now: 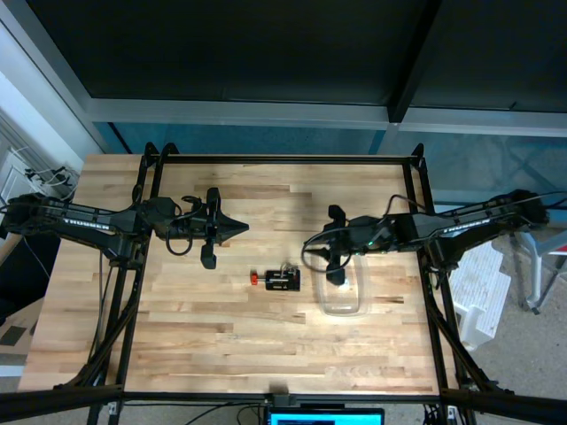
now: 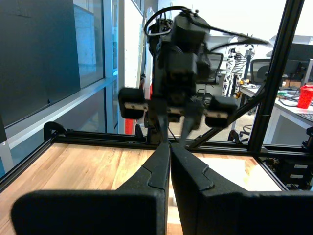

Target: Pick the rca connector and install on the hub

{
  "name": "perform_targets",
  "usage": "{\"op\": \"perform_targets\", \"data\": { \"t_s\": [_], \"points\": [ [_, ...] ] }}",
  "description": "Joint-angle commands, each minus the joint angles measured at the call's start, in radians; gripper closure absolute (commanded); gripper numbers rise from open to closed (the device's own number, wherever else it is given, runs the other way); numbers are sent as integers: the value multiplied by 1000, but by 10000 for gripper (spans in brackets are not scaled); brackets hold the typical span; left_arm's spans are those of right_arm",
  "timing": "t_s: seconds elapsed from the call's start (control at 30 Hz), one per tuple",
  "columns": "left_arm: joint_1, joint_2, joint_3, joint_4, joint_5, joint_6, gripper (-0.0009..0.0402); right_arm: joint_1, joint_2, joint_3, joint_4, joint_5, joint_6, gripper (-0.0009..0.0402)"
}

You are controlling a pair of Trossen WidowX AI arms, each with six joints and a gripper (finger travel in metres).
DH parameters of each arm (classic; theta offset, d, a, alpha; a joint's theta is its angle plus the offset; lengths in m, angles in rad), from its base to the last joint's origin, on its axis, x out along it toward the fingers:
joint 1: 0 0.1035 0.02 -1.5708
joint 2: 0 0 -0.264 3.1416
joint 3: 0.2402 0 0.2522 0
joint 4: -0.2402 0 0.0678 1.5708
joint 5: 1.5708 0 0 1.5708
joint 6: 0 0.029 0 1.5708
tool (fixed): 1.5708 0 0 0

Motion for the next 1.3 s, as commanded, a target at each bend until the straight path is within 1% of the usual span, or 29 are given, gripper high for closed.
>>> {"op": "perform_targets", "data": {
  "t_s": [0.03, 0.1, 0.2, 0.27, 0.33, 0.47, 0.5, 0.67, 0.8, 0.87, 0.9, 1.3],
  "points": [
    [0, 0, 0, 0, 0, 0, 393, -19, -55, -71, 149, -27, -10, 359],
    [0, 0, 0, 0, 0, 0, 393, -35, -93, -110, 220, -55, -10, 375],
    [0, 0, 0, 1, 0, 0, 393, -48, -147, -163, 292, -56, -10, 396],
    [0, 0, 0, 0, 0, 0, 393, -59, -183, -196, 325, -56, -10, 391],
    [0, 0, 0, 0, 0, 0, 393, -71, -216, -225, 336, -60, -10, 395],
    [0, 0, 0, 1, 0, 0, 393, -108, -273, -267, 356, -125, -14, 393],
    [0, 0, 0, 1, 0, 0, 393, -114, -283, -270, 358, -135, -21, 393],
    [0, 0, 0, 1, 0, 0, 393, -115, -319, -270, 360, -135, -47, 393],
    [0, 0, 0, 0, 0, 0, 393, -115, -321, -262, 359, -137, -58, 393],
    [0, 0, 0, 1, 0, 0, 393, -115, -321, -257, 357, -156, -58, 393],
    [0, 0, 0, 1, 0, 0, 393, -115, -321, -257, 357, -157, -58, 393],
    [0, 0, 0, 1, 0, 0, 393, -115, -321, -257, 368, -158, -54, 393]
  ]
}}
